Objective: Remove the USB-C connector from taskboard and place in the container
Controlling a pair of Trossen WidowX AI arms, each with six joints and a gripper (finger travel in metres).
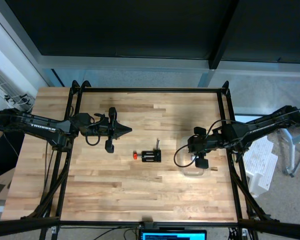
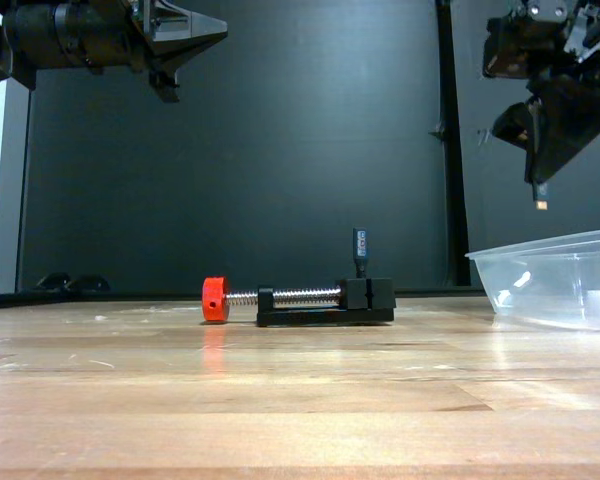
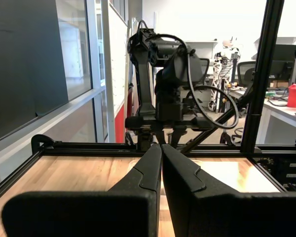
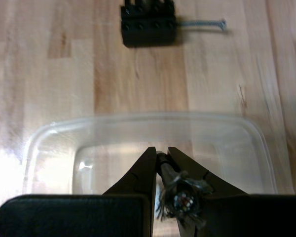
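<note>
While my right gripper point(image 4: 159, 151) hangs over the container point(image 4: 138, 118) clenching the USB-C connector point(image 4: 162, 162), placing is in hand; next I should lower and release. My left gripper point(image 3: 161, 147), closed, is parked aloft.

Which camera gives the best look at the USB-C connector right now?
Right wrist view: the USB-C connector sits pinched in the right gripper above the container. Low view shows only its tip; high view hides it; the left wrist view, from the left gripper raised at the table's left, misses it.
</note>
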